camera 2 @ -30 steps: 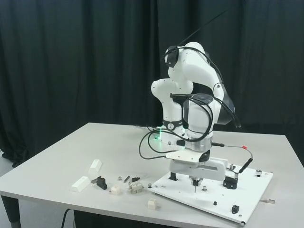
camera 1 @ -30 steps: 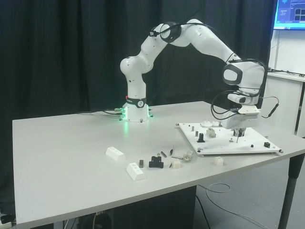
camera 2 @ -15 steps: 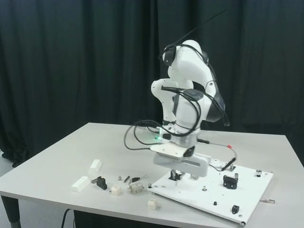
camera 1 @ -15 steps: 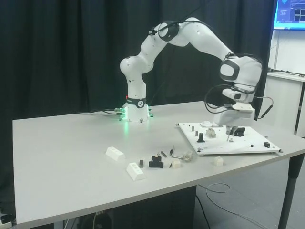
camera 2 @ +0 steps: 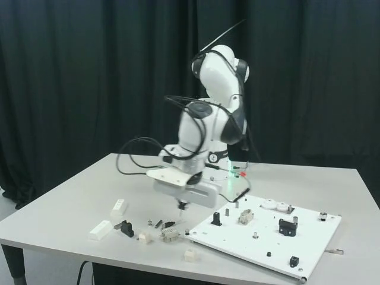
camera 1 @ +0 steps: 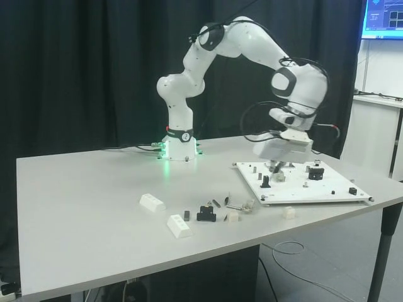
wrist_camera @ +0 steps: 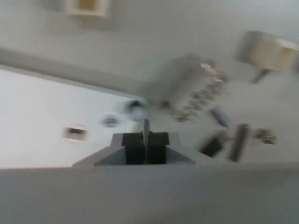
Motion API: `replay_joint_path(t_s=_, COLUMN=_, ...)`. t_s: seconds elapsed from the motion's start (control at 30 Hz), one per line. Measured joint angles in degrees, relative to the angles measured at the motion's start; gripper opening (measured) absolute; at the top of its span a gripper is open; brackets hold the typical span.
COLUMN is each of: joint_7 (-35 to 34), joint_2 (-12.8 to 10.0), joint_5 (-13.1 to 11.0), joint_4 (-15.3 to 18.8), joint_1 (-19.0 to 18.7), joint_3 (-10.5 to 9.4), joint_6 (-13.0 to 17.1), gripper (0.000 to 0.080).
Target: Place round peg 1.
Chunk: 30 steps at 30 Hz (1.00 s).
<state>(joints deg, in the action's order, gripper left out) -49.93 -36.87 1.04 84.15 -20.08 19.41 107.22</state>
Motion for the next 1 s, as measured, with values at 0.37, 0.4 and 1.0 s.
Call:
replay_joint_path(t_s=0.37, joint_7=7.03, joint_2=0.35, joint_5=2.92, joint_4=0.35, joint_1=11.43, joint_3=-5.72, joint_6=-0.99, gripper=0.0017)
replay_joint_path(t_s=0.4, joint_7=7.71, joint_2=0.35, joint_5=3.00, joint_4=0.47, joint_1=12.43, joint_3=-6.21, joint_6=-0.94, gripper=0.0017)
replay_joint_path(t_s=1.0, joint_7=13.29, joint_2=0.24, joint_5=2.68, joint_4=5.08, joint_1=18.27, joint_3=-7.70, joint_6=4.52, gripper=0.0017)
